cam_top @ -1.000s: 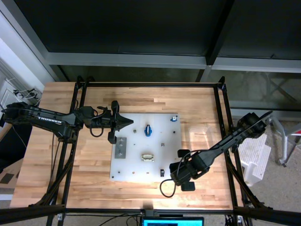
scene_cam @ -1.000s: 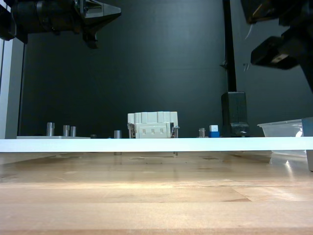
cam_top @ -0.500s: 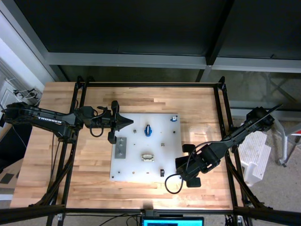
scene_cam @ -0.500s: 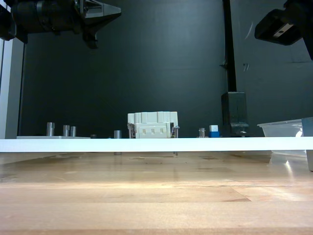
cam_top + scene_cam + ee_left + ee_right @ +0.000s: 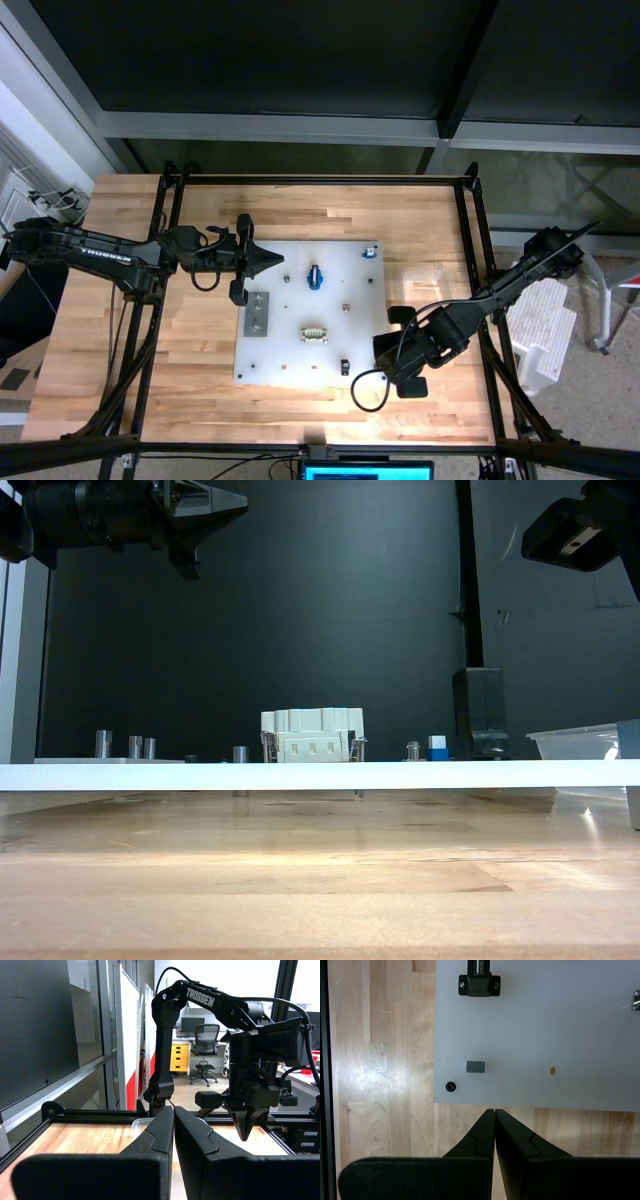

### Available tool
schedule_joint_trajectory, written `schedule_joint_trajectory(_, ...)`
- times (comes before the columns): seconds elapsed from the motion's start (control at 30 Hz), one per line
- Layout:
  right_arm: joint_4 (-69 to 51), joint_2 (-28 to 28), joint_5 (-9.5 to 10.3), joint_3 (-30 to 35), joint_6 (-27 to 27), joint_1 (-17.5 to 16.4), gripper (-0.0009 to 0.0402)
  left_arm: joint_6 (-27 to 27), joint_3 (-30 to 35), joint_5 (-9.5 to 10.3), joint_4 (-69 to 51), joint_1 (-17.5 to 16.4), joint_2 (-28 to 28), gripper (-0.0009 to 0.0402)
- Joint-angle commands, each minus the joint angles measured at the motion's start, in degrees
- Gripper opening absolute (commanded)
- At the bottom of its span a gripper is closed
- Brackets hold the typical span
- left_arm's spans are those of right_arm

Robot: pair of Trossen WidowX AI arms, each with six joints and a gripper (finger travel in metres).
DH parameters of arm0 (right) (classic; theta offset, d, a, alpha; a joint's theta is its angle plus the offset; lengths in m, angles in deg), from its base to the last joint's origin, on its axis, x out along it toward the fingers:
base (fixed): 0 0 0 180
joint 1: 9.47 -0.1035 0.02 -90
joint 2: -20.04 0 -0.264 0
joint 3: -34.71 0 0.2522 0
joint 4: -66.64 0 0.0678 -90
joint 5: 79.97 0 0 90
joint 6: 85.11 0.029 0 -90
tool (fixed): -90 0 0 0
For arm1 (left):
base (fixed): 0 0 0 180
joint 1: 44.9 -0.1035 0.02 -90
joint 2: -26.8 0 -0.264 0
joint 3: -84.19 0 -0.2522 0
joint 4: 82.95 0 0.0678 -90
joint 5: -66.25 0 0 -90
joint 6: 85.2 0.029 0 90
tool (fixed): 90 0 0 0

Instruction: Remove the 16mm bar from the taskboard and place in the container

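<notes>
We see a pale wooden surface filling the middle of the high view, ringed by a black metal frame, with grey beams across the dark upper part and a lit screen at the bottom edge. The left wrist view shows us a bright office: a black chair, a yellow drawer cabinet, white panels with red bases.

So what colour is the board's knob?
Blue knob, clearest in high view. Left gripper hovers at the board's left edge, right gripper off its right edge.
</notes>
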Motion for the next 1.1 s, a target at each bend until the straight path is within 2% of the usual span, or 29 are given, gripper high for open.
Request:
schedule_joint_trajectory(0.03,0.1,-0.3,-0.02,0.0,0.0,0.0,0.0000,0.0,0.0,0.00,0.0,0.0,0.0,0.0000)
schedule_joint_trajectory(0.1,0.2,-0.6,-0.09,0.0,0.1,0.0,0.0000,0.0,0.0,0.00,0.0,0.0,0.0,0.0000)
schedule_joint_trajectory(0.2,0.7,-1.6,-2.05,0.3,1.0,0.0,0.0004,0.0,0.0,0.00,0.0,0.0,0.0,0.0000)
schedule_joint_trajectory(0.27,0.9,-2.8,-1.99,1.0,0.9,0.0,0.0018,0.0,0.0,0.00,0.0,0.0,0.0,0.0000)
schedule_joint_trajectory(0.57,3.4,-9.5,-1.51,2.7,1.1,0.0,0.0141,0.0,0.0,0.00,0.0,0.0,0.0,0.0000)
schedule_joint_trajectory(0.63,4.6,-10.7,-0.87,2.8,1.1,0.0,0.0163,0.0,0.0,0.00,0.0,0.0,0.0,0.0000)
schedule_joint_trajectory(0.77,6.3,-12.6,-0.96,2.8,1.5,0.0,0.0197,0.0,0.0,0.00,0.0,0.0,0.0,0.0000)
schedule_joint_trajectory(0.9,6.8,-13.9,-1.01,2.6,1.5,0.0,0.0211,0.0,0.0,0.00,0.0,0.0,0.0,0.0000)
schedule_joint_trajectory(1.1,6.8,-14.8,-1.03,2.6,1.5,0.0,0.0205,0.0,0.0,0.00,0.0,0.0,0.0,0.0000)
